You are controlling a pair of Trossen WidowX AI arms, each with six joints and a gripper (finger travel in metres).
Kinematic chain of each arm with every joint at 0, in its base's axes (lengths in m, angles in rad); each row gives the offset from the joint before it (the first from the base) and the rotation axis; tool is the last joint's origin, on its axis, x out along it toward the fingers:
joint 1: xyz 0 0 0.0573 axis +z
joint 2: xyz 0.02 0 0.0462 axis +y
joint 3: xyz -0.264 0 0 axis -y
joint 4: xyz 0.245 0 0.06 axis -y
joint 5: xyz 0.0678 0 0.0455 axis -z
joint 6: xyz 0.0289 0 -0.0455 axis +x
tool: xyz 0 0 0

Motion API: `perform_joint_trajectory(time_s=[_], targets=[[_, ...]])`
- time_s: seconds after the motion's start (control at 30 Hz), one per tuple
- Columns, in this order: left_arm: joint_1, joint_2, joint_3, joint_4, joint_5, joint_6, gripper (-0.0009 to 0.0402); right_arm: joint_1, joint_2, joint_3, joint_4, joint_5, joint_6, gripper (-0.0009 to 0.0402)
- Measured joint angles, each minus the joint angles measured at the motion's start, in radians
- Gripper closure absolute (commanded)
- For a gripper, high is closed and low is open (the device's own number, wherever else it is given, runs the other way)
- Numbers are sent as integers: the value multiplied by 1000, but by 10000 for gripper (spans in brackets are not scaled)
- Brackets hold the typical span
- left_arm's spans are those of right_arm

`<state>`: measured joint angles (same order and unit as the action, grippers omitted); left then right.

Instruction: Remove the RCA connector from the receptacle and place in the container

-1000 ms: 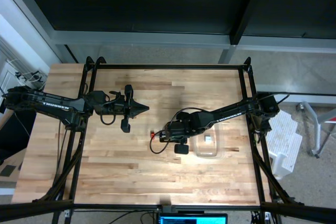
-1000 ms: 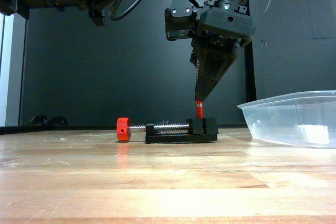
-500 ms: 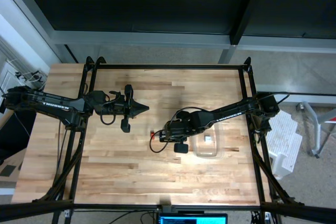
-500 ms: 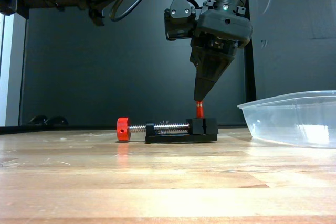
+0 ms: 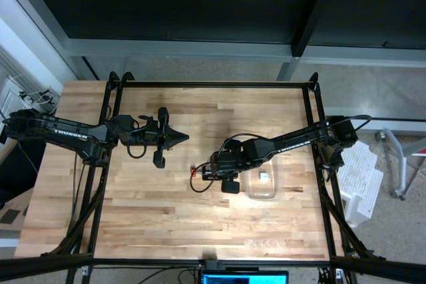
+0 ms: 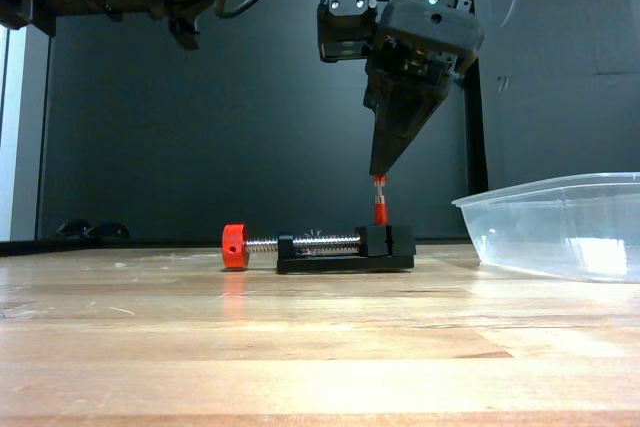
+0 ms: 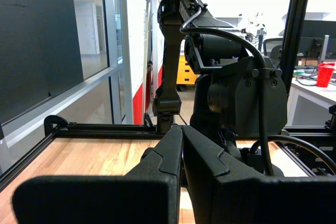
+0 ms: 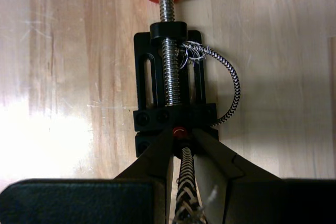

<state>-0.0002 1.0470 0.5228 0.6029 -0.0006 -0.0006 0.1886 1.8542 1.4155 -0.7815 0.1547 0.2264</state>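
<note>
Right hand (image 6: 378, 169) risen above RCA connector (image 6: 379, 205), slightly ajar | left hand (image 7: 182, 132) parked left, closed, empty

left gripper (image 7: 181, 129) and right gripper (image 6: 378, 165) are matte black wedges (arms (image 5: 60, 131) bear white lettering).

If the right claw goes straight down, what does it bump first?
The right gripper would likely hit the red plug just below, standing in the black clamp; the left gripper hangs parked aside.

The light wooden table (image 5: 166, 224) carries the black receptacle (image 6: 345, 248) and, near it, the clear container (image 6: 560, 232).
</note>
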Motion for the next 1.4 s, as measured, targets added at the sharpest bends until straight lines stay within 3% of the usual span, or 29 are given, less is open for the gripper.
perform_joint_trajectory(time_s=[0.53, 0.7, 1.0, 1.4], targets=[[0, 0, 0, 0, 0, 0, 393, 15, -122, -9, -65, 1, 11, 393], [0, 0, 0, 0, 0, 0, 393, 45, -219, -134, -11, 2, 18, 393], [0, 0, 0, 0, 0, 0, 393, 88, -372, -342, 11, 2, 111, 393], [0, 0, 0, 0, 0, 0, 393, 95, -466, -541, 48, 10, 216, 378]])
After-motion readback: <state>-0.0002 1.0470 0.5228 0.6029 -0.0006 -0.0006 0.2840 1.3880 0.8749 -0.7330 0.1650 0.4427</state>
